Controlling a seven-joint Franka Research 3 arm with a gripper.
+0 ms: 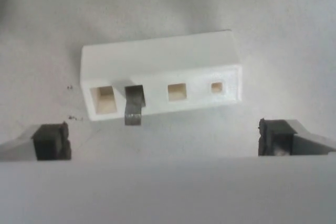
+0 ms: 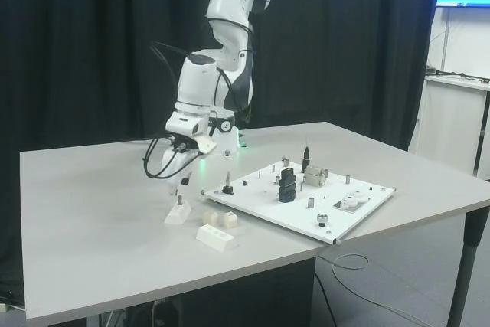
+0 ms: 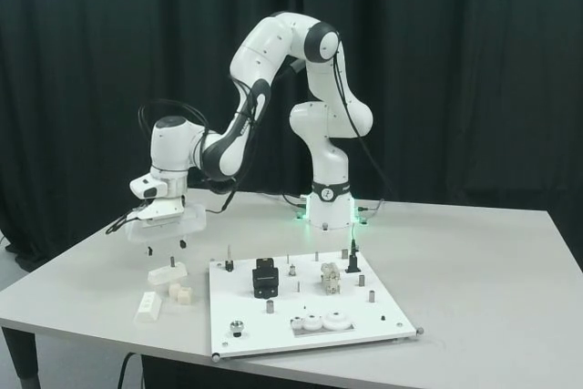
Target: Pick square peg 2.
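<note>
Wrist view showed your end effector (image 1: 163, 142) wide open, empty, above center-frame square peg 2 (image 1: 134, 105): small, rigid, light; pinch its flat sides.

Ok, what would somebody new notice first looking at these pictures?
Probably the white arm bending down over the grey table, its open gripper hovering above a white block with a dark peg standing in one of its square holes. Next, the white board of small parts beside it.
</note>
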